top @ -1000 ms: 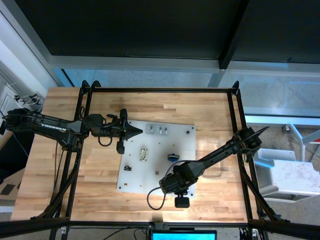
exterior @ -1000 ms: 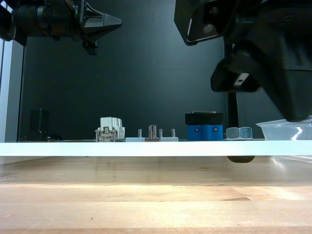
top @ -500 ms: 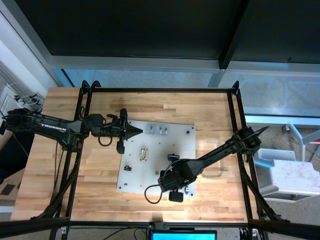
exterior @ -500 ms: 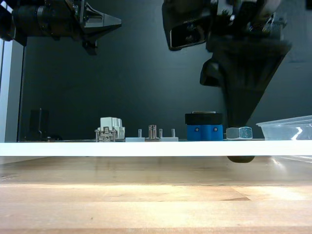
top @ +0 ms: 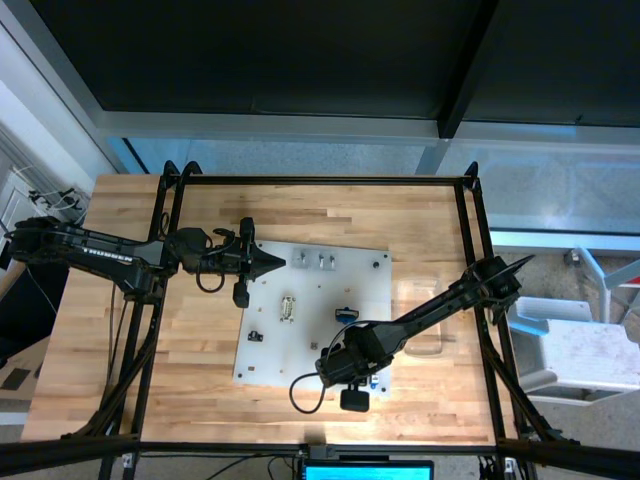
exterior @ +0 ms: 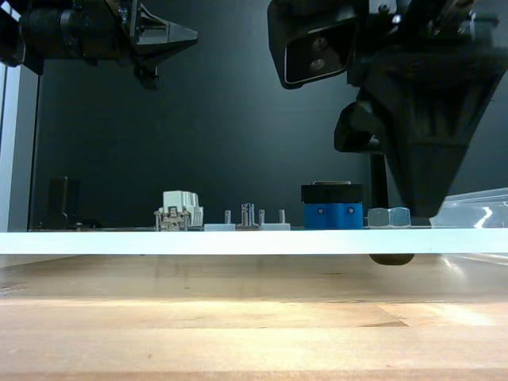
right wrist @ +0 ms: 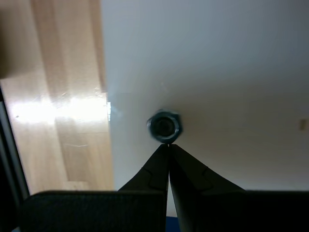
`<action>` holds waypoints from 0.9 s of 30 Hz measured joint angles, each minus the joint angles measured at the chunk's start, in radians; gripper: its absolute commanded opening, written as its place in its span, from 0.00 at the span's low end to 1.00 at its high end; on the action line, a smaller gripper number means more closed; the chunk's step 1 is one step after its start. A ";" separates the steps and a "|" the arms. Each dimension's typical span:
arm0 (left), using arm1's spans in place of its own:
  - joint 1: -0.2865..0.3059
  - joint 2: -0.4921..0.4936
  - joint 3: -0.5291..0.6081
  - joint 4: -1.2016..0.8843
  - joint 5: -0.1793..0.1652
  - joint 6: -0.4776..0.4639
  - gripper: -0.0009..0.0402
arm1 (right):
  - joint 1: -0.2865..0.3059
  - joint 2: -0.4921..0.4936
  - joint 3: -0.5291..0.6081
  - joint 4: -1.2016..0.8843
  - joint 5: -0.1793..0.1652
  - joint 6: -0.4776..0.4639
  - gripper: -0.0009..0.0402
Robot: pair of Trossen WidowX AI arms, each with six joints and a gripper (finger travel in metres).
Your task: Pick the M12 fastener and fasten on the M12 threads
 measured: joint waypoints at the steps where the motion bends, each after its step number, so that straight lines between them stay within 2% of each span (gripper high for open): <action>1: 0.000 0.000 0.000 0.000 0.000 0.000 0.02 | 0.000 0.000 0.000 0.001 -0.005 0.000 0.02; 3: 0.000 0.000 0.000 0.000 0.000 0.000 0.02 | 0.000 0.000 0.000 0.000 -0.011 0.000 0.02; 7: 0.000 0.000 0.000 0.000 0.000 0.000 0.02 | 0.000 0.000 0.000 0.001 -0.060 -0.013 0.02; 10: 0.000 0.000 0.000 0.000 0.000 0.000 0.02 | 0.002 0.000 0.000 -0.003 -0.054 -0.012 0.02; 16: 0.000 0.000 0.000 0.000 0.000 0.000 0.02 | 0.001 -0.009 0.000 -0.024 -0.002 -0.007 0.02; 21: 0.000 0.000 0.000 0.000 0.000 0.000 0.02 | 0.001 -0.017 0.000 -0.033 0.108 0.008 0.02; 24: 0.000 0.000 0.000 0.000 0.000 0.000 0.02 | 0.001 -0.017 0.001 -0.031 0.137 0.011 0.02; 27: 0.000 0.000 0.000 0.000 0.000 0.000 0.02 | 0.001 -0.013 0.001 -0.013 0.143 0.011 0.02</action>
